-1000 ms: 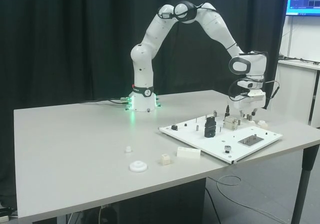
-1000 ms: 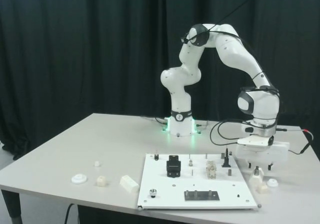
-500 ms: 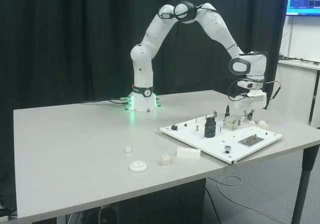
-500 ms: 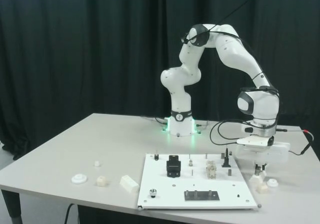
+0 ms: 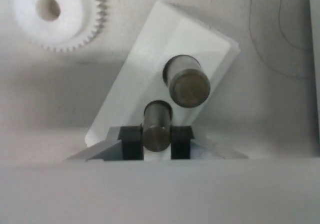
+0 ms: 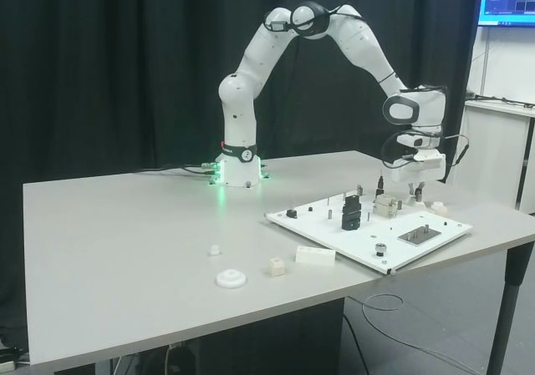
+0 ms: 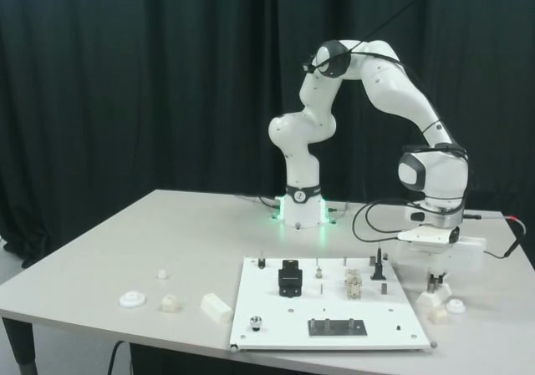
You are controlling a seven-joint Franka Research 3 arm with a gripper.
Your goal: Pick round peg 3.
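Peg (image 5: 157, 126): grey metal cylinder, upright, pinched between the two black fingertips of the gripper (image 5: 157, 142). Fingers closed onto its sides; grip sits low on the shaft as the wrist view shows it. Peg appears clear of the white holder block (image 5: 150, 79) below, though exactly how far clear I cannot tell.

Second, thicker peg (image 5: 186, 82) stands just beside the held one, seated in that same block. White gear (image 5: 55, 14) lies on the grey table (image 5: 280, 114) near the block, apart from it.

Room views: gripper (image 7: 433, 281) hangs off the far right edge of the white board (image 7: 330, 312), over the small white parts on the table there. Arm (image 6: 334, 32) arches across from its base.

Risks, as judgement:
- Narrow pads on a smooth round shaft — peg could tilt or slide out if the arm moves off sharply.
- Thicker peg close by; a sideways move before full lift could knock it or drag the block.
- Gear near enough to be nudged by a low swing.
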